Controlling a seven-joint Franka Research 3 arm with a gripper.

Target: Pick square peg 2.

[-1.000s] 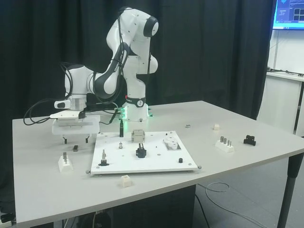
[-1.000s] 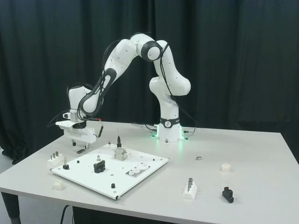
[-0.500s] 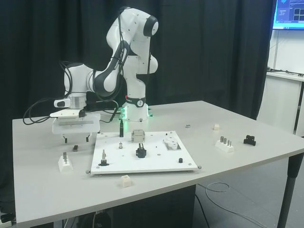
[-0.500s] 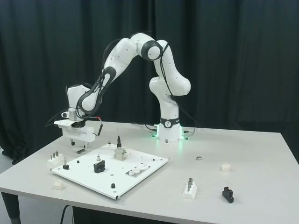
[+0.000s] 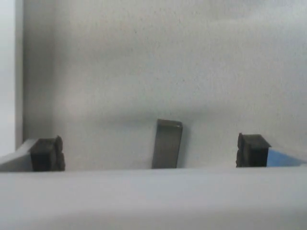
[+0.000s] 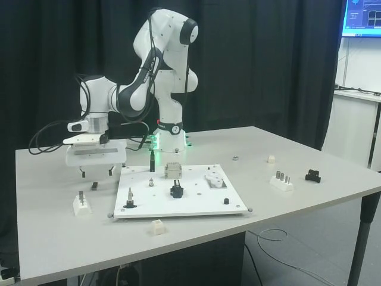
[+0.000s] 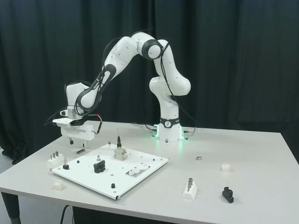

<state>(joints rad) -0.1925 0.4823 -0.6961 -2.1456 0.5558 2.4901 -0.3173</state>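
Observation:
A small dark grey square peg (image 5: 167, 143) lies flat on the grey table, just off the white board's far left corner. It also shows as a short dark bar (image 6: 93, 186) in the first room view and as the same bar (image 7: 80, 150) in the second. My gripper (image 5: 149, 152) hangs open a short way above it, one black fingertip (image 5: 46, 153) on each side, and holds nothing. From the room, the gripper (image 6: 96, 173) sits under the white hand, with the arm stretched out low; in the second room view the gripper (image 7: 77, 141) hangs likewise.
The white board (image 6: 178, 193) carries several small fixtures. A white holder (image 6: 81, 204) with an upright peg stands left of it, a white cube (image 6: 157, 226) in front. Farther right are another peg holder (image 6: 281, 180) and a black part (image 6: 313, 175).
The hand has risen a little and drifted away from the board. The peg stays on the table and the fingers remain open.

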